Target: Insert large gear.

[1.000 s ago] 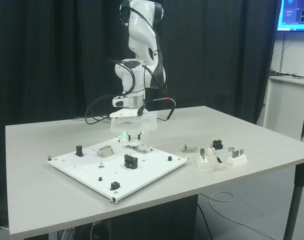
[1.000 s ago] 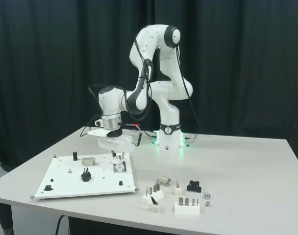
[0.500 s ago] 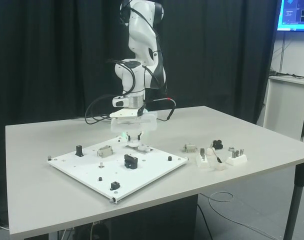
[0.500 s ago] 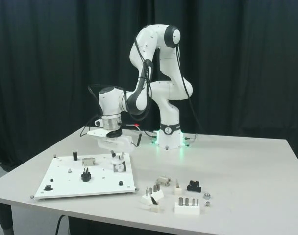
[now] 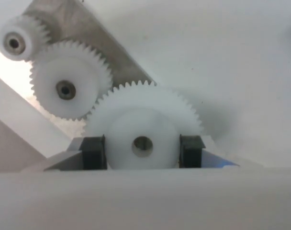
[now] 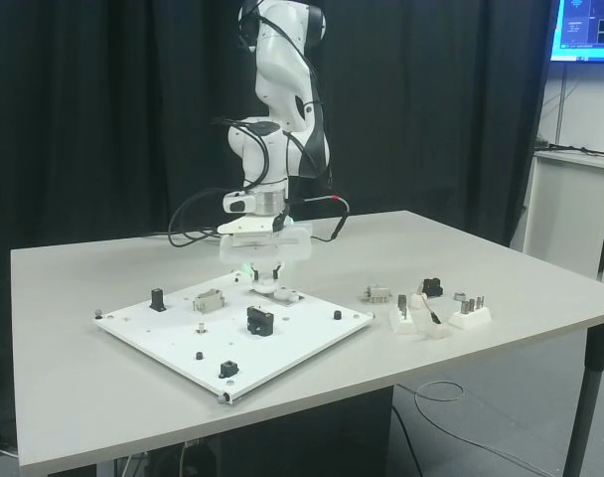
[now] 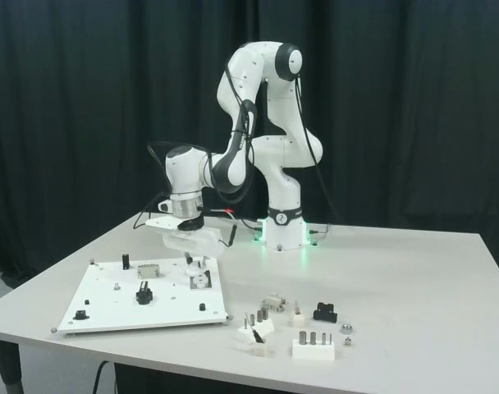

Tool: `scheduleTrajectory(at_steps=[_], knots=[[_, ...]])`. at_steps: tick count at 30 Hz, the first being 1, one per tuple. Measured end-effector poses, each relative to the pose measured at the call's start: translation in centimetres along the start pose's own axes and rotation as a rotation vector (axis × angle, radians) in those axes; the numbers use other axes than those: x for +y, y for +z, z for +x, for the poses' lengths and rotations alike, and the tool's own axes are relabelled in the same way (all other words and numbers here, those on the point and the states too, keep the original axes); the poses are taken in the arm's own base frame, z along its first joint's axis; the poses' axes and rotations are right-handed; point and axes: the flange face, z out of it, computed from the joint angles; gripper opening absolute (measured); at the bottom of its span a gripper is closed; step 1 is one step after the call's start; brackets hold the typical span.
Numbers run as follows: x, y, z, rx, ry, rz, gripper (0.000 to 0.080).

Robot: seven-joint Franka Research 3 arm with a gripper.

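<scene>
While the white arm (image 7: 262, 123) bends down over the far edge of the white board (image 6: 232, 333), its gripper (image 5: 142, 152) grasps the large gear (image 5: 144, 125) by the raised hub, one black finger pad (image 5: 93, 152) pressed against each side. From the wrist view, the large gear's teeth mesh with a middle gear (image 5: 69, 86) at about ten o'clock from it, and a small gear (image 5: 17, 42) sits beyond that on the same line. All three lie over a grey plate (image 5: 90, 36) set in the board. Seen from the second room view, the gripper (image 7: 197, 264) stands at about one o'clock from the board's centre. Off the board on the grey table (image 7: 414, 287), at about three o'clock, lie a few white holders (image 7: 313, 348) with grey pins and a black part (image 7: 324, 312).
</scene>
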Motion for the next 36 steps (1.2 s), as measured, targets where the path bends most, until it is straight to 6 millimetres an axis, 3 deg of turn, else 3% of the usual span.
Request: scheduleTrajectory(at_steps=[36], knots=[[0.26, 0.08, -0.31, -0.032, 0.086, -0.015, 0.0330]])
